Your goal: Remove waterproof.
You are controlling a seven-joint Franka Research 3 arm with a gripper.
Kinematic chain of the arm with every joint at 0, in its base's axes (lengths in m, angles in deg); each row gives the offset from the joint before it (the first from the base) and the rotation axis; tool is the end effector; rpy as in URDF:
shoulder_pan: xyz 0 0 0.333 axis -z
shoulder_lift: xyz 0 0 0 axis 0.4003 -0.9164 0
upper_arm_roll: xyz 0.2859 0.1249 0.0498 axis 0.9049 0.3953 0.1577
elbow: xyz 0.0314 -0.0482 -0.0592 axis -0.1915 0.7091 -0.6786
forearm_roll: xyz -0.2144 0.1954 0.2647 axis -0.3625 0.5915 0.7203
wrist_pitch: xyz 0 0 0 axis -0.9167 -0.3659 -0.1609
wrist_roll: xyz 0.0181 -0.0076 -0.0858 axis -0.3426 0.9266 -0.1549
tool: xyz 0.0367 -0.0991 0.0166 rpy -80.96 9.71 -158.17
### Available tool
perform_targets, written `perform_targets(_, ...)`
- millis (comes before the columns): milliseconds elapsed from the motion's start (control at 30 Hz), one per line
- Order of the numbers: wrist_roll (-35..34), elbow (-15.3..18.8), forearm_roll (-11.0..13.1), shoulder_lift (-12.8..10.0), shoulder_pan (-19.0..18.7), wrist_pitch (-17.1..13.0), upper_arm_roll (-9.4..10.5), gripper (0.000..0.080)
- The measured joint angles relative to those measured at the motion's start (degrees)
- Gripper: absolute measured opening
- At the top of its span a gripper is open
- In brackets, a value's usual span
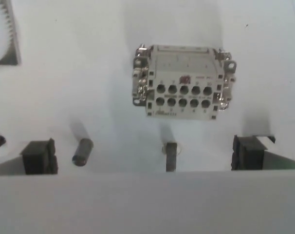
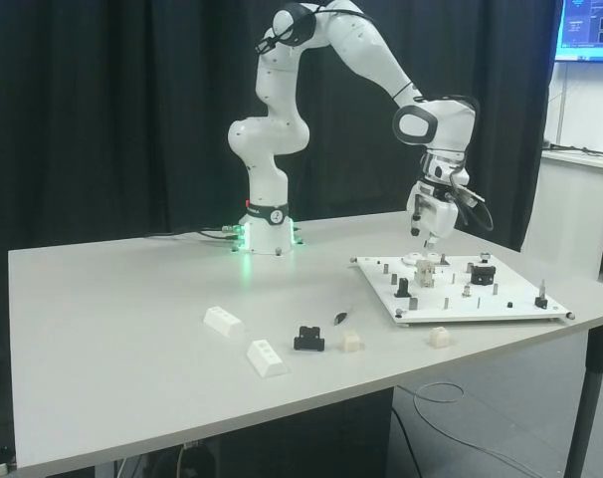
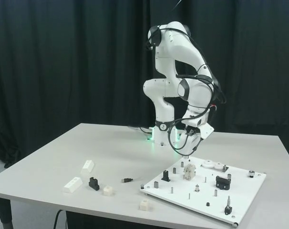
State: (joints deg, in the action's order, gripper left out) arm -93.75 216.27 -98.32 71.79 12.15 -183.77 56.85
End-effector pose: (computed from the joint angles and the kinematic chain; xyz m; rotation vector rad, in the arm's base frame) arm 0.4804 0.2171 0.2935 2.9289 0.7096 -0.1767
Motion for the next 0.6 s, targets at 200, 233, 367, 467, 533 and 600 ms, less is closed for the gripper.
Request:
perform_targets(200, -0.18, 0.0, 0.08, -0.95, 0.22, -1.35, -0.05, 0.08)
perform_targets(233, -0.23, 0.0, 0.1, -1.08, 0.24, -1.5, -0.05, 0.08)
perform_targets(367, -0.43, 0.0, 0.18, -1.55, 0.25, -2.25, -0.01, 0.08)
perform_targets(467, -0.52, 0.02, 0.18, -1.9, 0.23, -2.86, 0.08, 0.08)
perform_targets(533, -0.58, 0.08, 0.18, -2.07, 0.22, -3.33, 0.15, 0.08)
perform_targets(600, -0.76, 0.1, 0.17, -2.2, 0.2, -3.57, 0.23, 0.08)
